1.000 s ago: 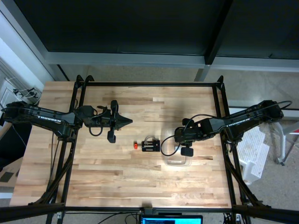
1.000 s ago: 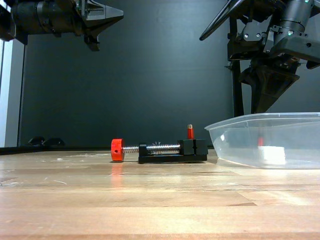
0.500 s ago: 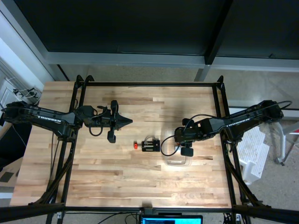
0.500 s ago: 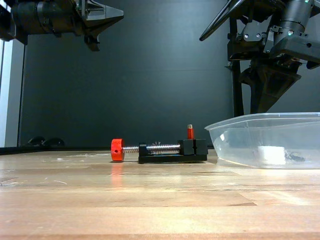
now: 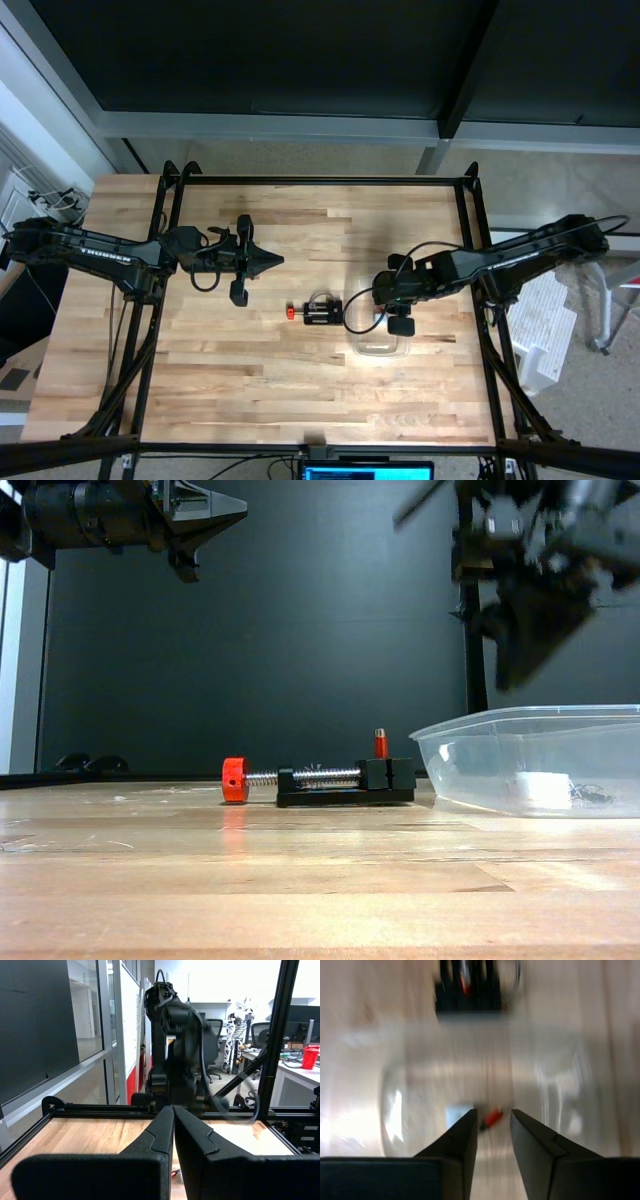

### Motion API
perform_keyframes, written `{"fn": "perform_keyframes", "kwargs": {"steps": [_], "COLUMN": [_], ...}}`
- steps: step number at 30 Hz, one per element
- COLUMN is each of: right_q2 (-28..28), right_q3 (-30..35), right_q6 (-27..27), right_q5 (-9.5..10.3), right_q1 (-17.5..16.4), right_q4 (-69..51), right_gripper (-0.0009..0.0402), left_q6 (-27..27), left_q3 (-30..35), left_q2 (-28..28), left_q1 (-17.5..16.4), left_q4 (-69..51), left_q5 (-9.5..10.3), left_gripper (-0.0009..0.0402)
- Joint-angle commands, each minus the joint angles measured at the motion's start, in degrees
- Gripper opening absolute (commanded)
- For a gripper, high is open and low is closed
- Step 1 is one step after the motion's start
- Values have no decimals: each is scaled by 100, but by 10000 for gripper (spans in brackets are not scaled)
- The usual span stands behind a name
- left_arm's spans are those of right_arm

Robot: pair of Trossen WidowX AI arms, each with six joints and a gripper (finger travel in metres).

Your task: Remove the RCA connector from the receptacle and place in the container

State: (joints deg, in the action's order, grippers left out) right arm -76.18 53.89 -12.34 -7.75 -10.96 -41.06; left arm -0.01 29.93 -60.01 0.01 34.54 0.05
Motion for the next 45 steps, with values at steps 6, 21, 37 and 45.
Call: {"fn": "perform_keyframes", "kwargs": {"steps": [6,21,37,45], "right_q2": [767,1097,1309,1307], "right_q3": [186,28,-1226,-1534], "right_q6": [684,1193,929,929], "right_q5": [181,1058,730,614], "right_q1": [468,1224,1222,1202], "right_q4": [728,3134,6286,6660], "right_gripper": [3,0,0,0], "left_q6": [0,0,0,0], "left_q3": [2,2,2,2], "left_q2": [0,0,0,0], "left_q1": [-2,0,-2,-2], "left_q4": [0,0,0,0], "left_q5": [-2,-2,-2,-2], "left_gripper": [0,0,0,0]}}
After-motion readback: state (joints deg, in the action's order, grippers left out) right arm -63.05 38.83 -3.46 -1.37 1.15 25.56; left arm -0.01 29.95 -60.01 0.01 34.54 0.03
